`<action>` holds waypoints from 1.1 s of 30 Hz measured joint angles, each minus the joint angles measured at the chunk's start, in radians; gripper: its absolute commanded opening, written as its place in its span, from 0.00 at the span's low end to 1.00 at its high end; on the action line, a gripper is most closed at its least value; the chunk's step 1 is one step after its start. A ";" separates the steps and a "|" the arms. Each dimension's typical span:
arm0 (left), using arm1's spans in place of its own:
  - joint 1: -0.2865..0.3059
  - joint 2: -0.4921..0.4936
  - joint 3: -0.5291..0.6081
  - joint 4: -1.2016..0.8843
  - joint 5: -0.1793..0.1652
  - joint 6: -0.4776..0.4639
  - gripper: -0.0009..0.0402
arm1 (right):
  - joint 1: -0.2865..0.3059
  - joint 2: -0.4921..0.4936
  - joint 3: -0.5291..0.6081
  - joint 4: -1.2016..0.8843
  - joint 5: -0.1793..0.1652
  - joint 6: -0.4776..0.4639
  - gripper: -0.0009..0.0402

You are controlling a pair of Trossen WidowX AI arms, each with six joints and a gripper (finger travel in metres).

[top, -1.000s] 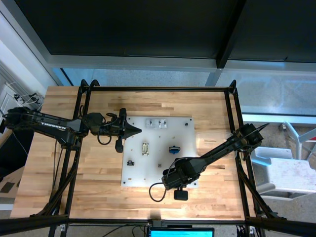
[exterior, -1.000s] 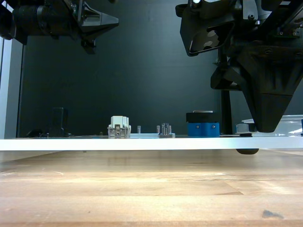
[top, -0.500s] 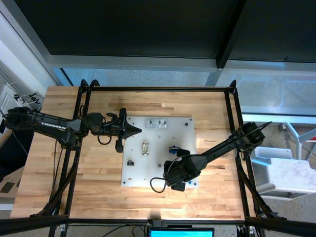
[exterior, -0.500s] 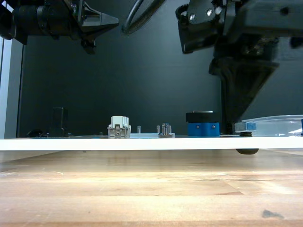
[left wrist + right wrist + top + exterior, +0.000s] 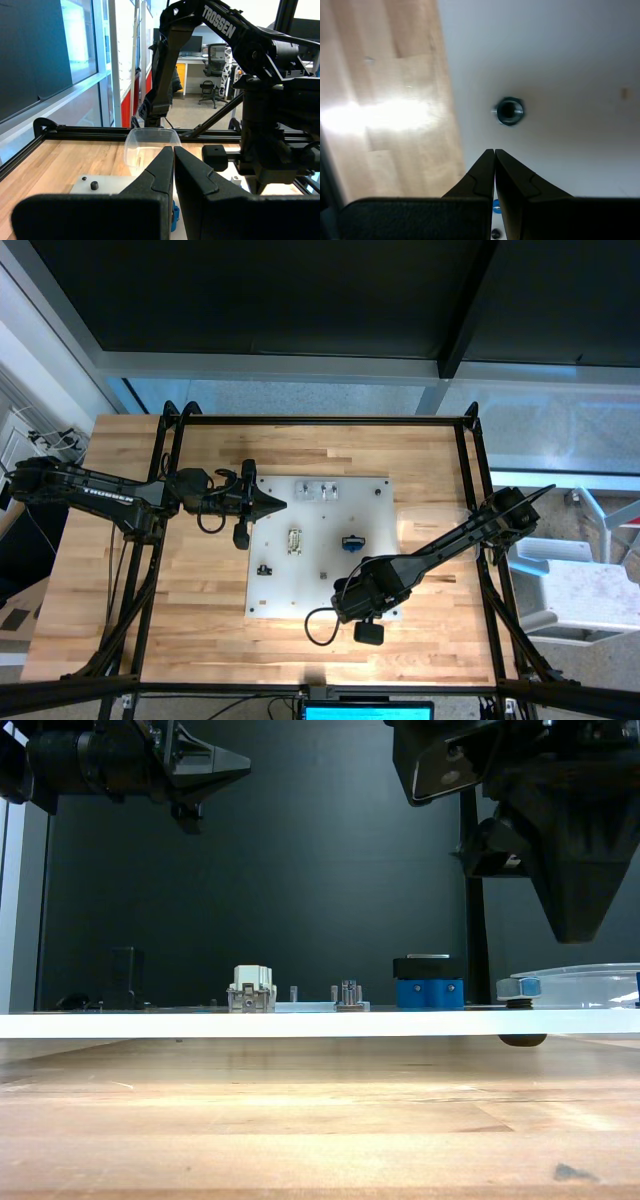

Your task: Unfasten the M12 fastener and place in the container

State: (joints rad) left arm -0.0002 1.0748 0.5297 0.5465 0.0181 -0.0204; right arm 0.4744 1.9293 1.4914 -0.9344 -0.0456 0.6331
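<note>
R gripper (image 5: 494,150) clenched, empty, over board (image 5: 560,60) near right edge. M12 nut (image 5: 510,111) on its stud (image 5: 518,1004), just beyond tips, apart. L gripper (image 5: 173,148) clenched, over board's left edge.

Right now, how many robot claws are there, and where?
2. The left gripper hangs shut above the white board's left edge. The right gripper, shut and empty, hangs raised beside the silver nut by the board's near right edge. None seems hidden.

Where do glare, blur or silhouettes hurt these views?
Right wrist view: glare washes the table; nut soft beyond the shut right end effector at the near edge of the board. Low view: both silhouetted. Left wrist view: left end effector, shut over the board's far-left part, sharp.
</note>
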 measured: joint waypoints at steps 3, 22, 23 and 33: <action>0.000 0.000 0.000 0.000 0.000 0.000 0.02 | 0.002 0.002 0.000 0.018 -0.004 0.000 0.02; 0.000 0.000 0.000 0.000 0.000 0.000 0.02 | 0.008 0.064 -0.010 0.089 0.006 -0.013 0.02; 0.000 0.000 0.000 0.000 0.000 0.000 0.02 | 0.008 0.064 -0.010 0.083 0.018 -0.013 0.02; 0.000 0.000 0.000 0.000 0.000 0.000 0.02 | 0.008 0.063 -0.010 0.071 0.046 -0.003 0.02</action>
State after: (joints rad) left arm -0.0002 1.0748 0.5301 0.5468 0.0177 -0.0204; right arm 0.4828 1.9926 1.4811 -0.8631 0.0002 0.6300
